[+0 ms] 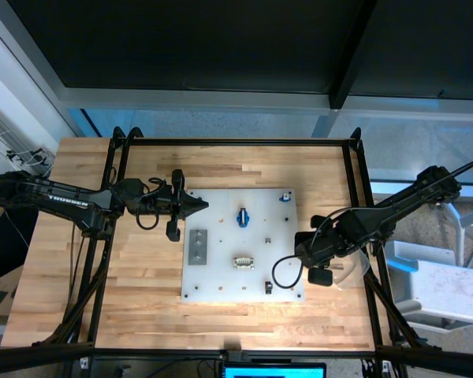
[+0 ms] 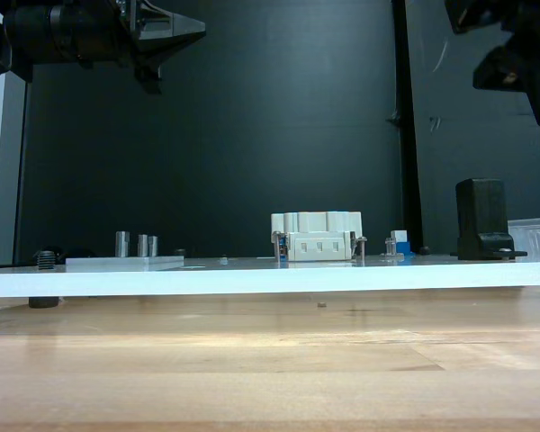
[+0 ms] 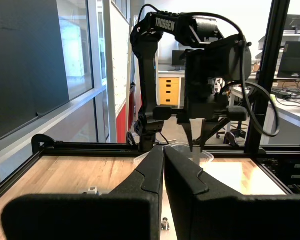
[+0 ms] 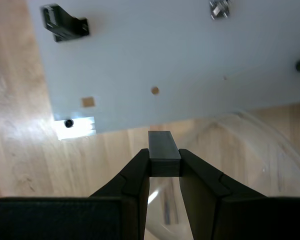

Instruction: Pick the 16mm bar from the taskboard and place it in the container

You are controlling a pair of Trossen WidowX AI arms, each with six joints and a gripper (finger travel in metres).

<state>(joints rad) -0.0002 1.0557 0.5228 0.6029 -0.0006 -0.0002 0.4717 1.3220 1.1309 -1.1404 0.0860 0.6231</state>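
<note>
Grey 16mm bar point(image 4: 163, 145): matte, square-ended block pinched between the right gripper's black fingers, its end poking past their tips.
right gripper point(image 4: 165, 167): clenched on the 16mm bar, pointing down, raised off the wooden table point(image 4: 20, 125).
container point(image 4: 272, 150): clear plastic tub with a rounded rim, beneath and beside the right gripper's tips.
taskboard point(image 4: 165, 50): smooth white flat plate, just ahead of those tips.
left gripper point(image 3: 163, 155): wedge-shaped fingers pressed together on nothing, hovering high over the taskboard's edge, well apart from the right gripper.
</note>
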